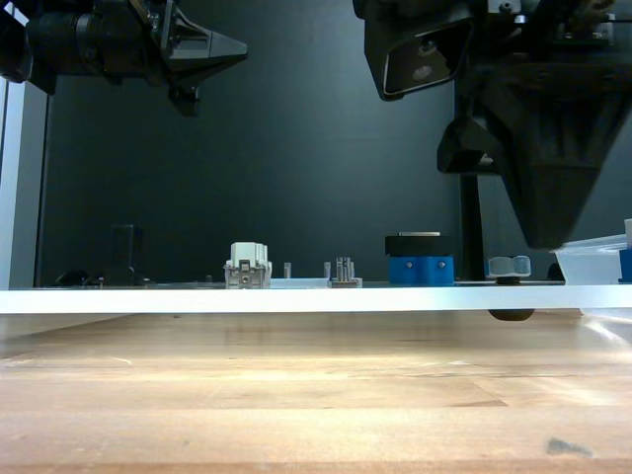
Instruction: Unfasten the M12 fastener and place in the container
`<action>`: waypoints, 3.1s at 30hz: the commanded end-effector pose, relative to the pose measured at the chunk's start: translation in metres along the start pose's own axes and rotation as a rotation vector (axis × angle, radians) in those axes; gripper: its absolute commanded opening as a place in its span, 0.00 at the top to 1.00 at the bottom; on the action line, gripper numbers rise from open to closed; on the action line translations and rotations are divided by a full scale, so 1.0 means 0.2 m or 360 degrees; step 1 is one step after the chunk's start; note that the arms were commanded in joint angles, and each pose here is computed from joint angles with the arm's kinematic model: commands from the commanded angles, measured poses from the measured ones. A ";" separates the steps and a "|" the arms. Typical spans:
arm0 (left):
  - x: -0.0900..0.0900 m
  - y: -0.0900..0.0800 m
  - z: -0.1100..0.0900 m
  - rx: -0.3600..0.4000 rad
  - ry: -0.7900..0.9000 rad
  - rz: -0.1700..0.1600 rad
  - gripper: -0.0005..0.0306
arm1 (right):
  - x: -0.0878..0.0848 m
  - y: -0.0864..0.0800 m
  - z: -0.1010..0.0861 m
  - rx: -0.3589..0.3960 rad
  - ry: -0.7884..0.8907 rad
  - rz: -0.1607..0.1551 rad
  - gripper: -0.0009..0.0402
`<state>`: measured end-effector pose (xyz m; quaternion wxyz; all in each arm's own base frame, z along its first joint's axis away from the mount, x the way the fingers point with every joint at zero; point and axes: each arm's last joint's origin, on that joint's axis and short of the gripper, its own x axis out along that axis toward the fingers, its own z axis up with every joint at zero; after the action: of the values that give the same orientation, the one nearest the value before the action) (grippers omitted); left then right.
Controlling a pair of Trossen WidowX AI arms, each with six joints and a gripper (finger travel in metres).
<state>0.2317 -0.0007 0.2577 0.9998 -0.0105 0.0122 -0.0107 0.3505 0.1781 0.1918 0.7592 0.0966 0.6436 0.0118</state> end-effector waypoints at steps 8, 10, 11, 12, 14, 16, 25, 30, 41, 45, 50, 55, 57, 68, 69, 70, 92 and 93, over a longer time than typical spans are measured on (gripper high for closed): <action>0.00 0.00 0.00 0.0001 -0.0001 0.0000 0.98 | 0.02 -0.02 -0.01 0.0004 0.0003 -0.0057 0.98; 0.00 0.00 0.00 0.0001 -0.0001 0.0001 0.98 | 0.03 -0.03 -0.01 0.0007 0.0005 -0.0066 0.98; 0.00 0.00 0.00 0.0001 0.0000 0.0000 0.98 | 0.03 -0.03 -0.02 0.0007 0.0008 -0.0068 0.98; 0.00 0.00 0.00 0.0001 0.0000 0.0000 0.98 | 0.03 -0.03 -0.02 0.0008 0.0009 -0.0069 0.98; 0.00 0.00 0.00 0.0001 -0.0001 0.0000 0.98 | 0.03 -0.03 -0.02 0.0008 0.0011 -0.0071 0.98; 0.00 0.00 0.00 0.0001 -0.0001 0.0001 0.98 | 0.03 -0.03 -0.02 0.0011 0.0014 -0.0074 0.98; 0.00 0.00 0.00 0.0001 0.0000 0.0000 0.98 | 0.03 -0.04 -0.02 0.0017 -0.0006 -0.0128 0.98; 0.00 0.00 0.00 0.0001 -0.0001 0.0000 0.98 | 0.02 -0.05 -0.03 0.0000 -0.0010 -0.0204 0.98; 0.00 0.00 0.00 0.0001 -0.0001 0.0001 0.98 | -0.09 -0.10 -0.06 0.0111 -0.0100 -0.0534 0.98; 0.00 0.00 0.00 0.0001 0.0000 0.0000 0.98 | -0.09 -0.09 -0.07 0.0199 -0.0019 -0.0384 0.98; 0.00 0.00 0.00 0.0001 0.0000 0.0001 0.98 | -0.13 -0.06 -0.04 0.0468 -0.0026 -0.0252 0.97; 0.00 0.00 0.00 0.0001 -0.0001 0.0001 0.98 | -0.18 -0.03 0.00 0.0517 -0.0042 -0.0244 0.90; 0.00 0.00 0.00 0.0001 -0.0001 0.0000 0.98 | -0.19 -0.02 0.01 0.0566 -0.0036 -0.0262 0.85; 0.00 0.00 0.00 0.0001 -0.0001 0.0000 0.98 | -0.10 0.03 0.10 0.0736 0.0013 -0.0328 0.54; 0.00 0.00 0.00 0.0001 -0.0001 0.0000 0.98 | -0.09 0.03 0.10 0.0738 0.0019 -0.0334 0.52; 0.00 0.00 0.00 0.0001 -0.0001 0.0000 0.98 | -0.08 0.03 0.11 0.0753 0.0030 -0.0338 0.49; 0.00 0.00 0.00 0.0001 -0.0001 0.0000 0.98 | 0.06 -0.01 0.08 0.0850 0.0044 -0.0303 0.49; 0.00 0.00 0.00 0.0001 0.0000 0.0000 0.98 | 0.06 -0.01 0.08 0.0851 0.0044 -0.0302 0.50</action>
<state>0.2317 -0.0007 0.2577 0.9998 -0.0105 0.0120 -0.0107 0.3670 0.1759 0.1823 0.6950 0.2326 0.6411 -0.2275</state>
